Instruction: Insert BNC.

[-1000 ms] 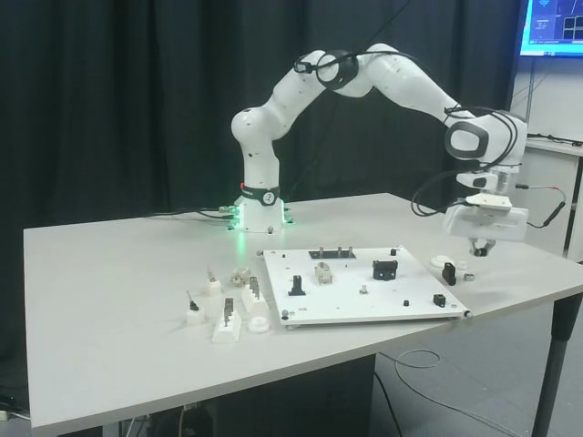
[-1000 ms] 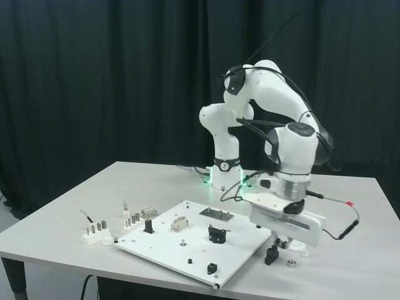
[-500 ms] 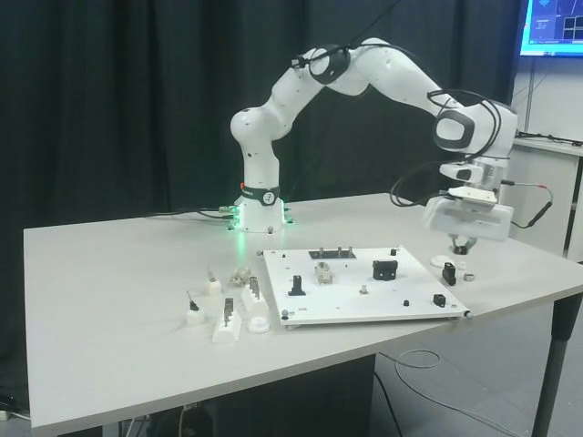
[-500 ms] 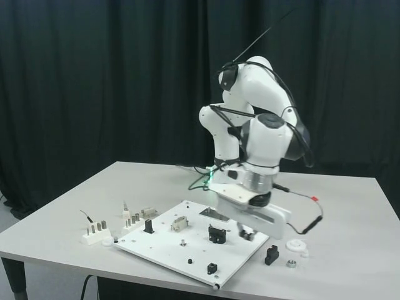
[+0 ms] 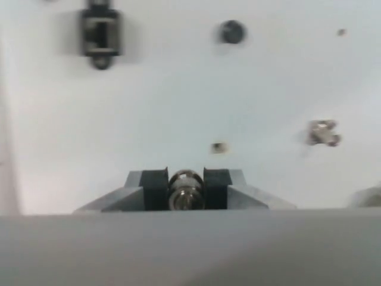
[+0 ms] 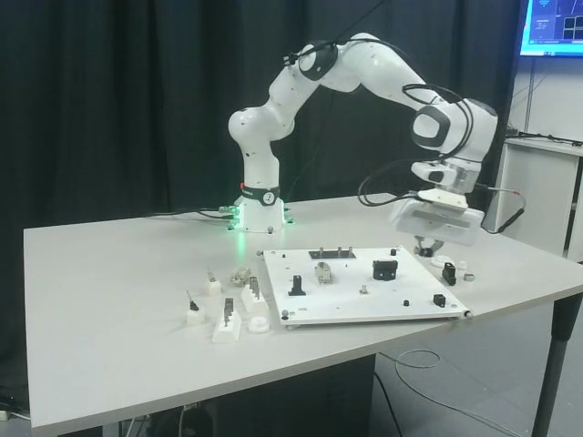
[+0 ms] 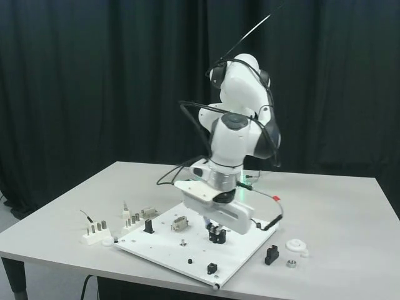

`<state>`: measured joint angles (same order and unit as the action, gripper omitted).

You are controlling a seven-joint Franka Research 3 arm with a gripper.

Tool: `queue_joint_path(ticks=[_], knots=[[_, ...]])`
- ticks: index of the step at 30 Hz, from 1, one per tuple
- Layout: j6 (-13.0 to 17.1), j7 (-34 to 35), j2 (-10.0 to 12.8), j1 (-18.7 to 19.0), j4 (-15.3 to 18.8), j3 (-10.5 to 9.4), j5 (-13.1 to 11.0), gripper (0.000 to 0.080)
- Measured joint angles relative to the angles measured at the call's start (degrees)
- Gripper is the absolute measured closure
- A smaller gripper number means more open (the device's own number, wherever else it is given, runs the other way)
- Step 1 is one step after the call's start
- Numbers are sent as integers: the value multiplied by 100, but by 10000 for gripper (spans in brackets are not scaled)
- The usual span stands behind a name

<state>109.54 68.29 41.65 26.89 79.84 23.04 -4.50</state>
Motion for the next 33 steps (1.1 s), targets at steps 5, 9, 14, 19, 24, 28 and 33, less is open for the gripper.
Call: queue_joint_path(ticks=[5,9,14,19,24,28,33], knots=[[3,-187,-152,-225,252,-114,126,682],[54,-292,-277,-434,485,-273,225,682],[316,-309,-441,-732,828,-532,374,682],[707,-310,-613,-1005,1213,-752,466,682],[1133,-349,-791,-1165,1609,-846,522,682],[1451,-384,-935,-1214,1913,-846,525,682],[1816,-385,-1110,-1270,2280,-846,525,682]])
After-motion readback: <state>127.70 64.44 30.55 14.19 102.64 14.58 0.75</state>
